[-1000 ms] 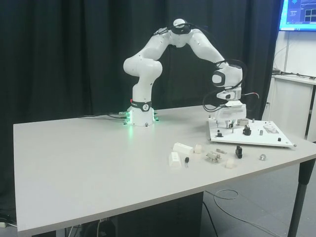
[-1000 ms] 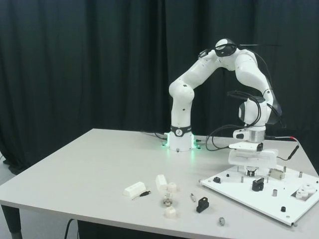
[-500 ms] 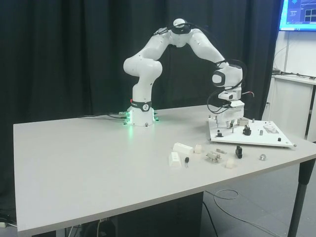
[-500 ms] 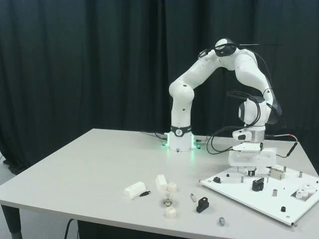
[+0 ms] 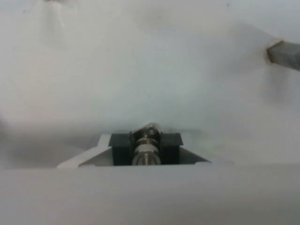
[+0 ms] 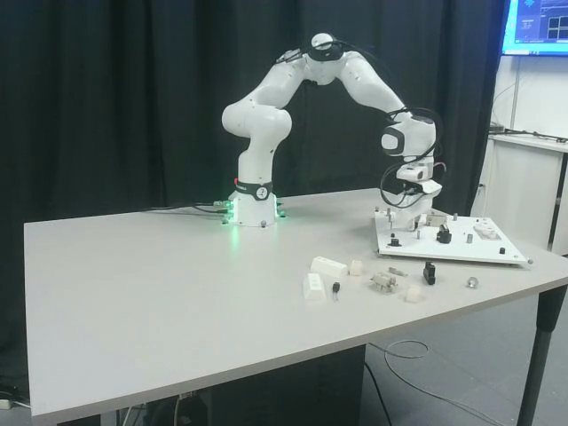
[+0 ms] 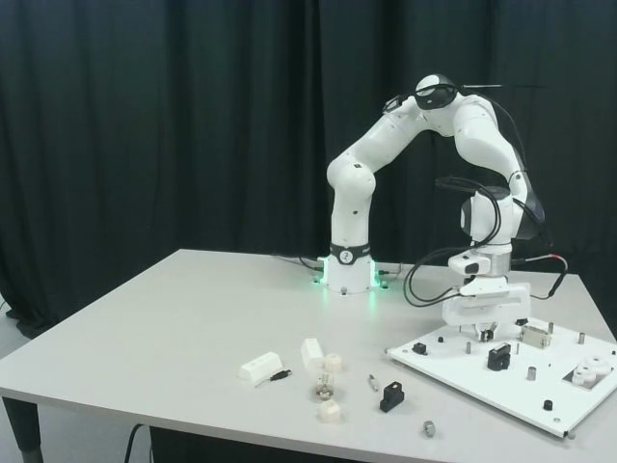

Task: Remove BNC.

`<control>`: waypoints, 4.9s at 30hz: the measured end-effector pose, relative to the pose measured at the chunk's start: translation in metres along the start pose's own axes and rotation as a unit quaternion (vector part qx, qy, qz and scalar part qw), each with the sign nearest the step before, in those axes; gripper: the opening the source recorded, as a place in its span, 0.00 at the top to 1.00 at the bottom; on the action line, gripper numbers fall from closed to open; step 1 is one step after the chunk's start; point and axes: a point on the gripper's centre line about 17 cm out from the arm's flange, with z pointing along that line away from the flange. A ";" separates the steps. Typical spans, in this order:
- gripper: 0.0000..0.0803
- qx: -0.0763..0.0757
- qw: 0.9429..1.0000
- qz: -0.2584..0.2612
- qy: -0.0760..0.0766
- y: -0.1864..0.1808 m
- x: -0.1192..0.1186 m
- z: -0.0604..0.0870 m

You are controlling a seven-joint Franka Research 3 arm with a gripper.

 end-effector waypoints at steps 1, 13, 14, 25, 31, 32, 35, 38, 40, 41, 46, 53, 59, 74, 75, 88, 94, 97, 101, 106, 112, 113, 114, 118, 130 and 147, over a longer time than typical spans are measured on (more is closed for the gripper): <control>0.84 0.001 1.000 -0.008 0.000 0.000 0.000 0.000; 0.84 0.007 0.998 -0.055 0.000 -0.001 0.000 0.000; 0.84 0.008 0.998 -0.057 0.000 -0.001 0.000 0.000; 0.84 0.010 0.998 -0.064 0.000 -0.001 0.000 -0.001; 0.84 0.010 0.998 -0.067 0.000 -0.001 0.000 -0.001; 0.84 0.010 0.998 -0.068 0.000 -0.001 0.000 -0.001; 0.84 0.010 0.998 -0.069 0.000 -0.001 0.001 -0.001; 0.84 0.010 0.997 -0.073 0.000 -0.001 0.001 -0.001; 0.84 0.010 0.997 -0.078 0.000 -0.001 0.001 -0.001; 0.84 0.010 0.997 -0.080 0.000 -0.001 0.001 -0.001; 0.84 0.010 0.995 -0.102 0.000 -0.001 0.000 -0.001; 0.84 0.011 0.992 -0.127 0.000 -0.001 0.000 -0.001; 0.84 0.012 0.987 -0.158 0.000 -0.001 0.000 -0.001; 0.84 0.018 0.978 -0.210 0.000 -0.001 0.000 -0.003; 0.84 0.018 0.977 -0.212 0.000 -0.001 0.000 -0.003; 0.84 0.019 0.971 -0.240 0.000 -0.001 0.000 -0.003; 0.84 0.019 0.969 -0.247 0.000 -0.001 0.000 -0.003; 0.84 0.019 0.967 -0.252 0.000 -0.001 0.000 -0.003; 0.84 0.020 0.964 -0.265 0.000 -0.001 0.000 -0.003; 0.84 0.020 0.959 -0.281 0.000 -0.001 0.000 -0.004; 0.84 0.020 0.954 -0.298 0.000 -0.001 0.000 -0.004; 0.84 0.020 0.953 -0.301 0.001 -0.001 0.000 -0.004; 0.84 0.020 0.952 -0.305 0.001 -0.001 0.000 -0.004; 0.84 0.020 0.949 -0.315 0.001 -0.001 -0.001 -0.004; 0.84 0.021 0.933 -0.360 0.001 -0.001 -0.001 -0.004; 0.84 0.025 0.904 -0.427 0.001 -0.001 -0.002 -0.006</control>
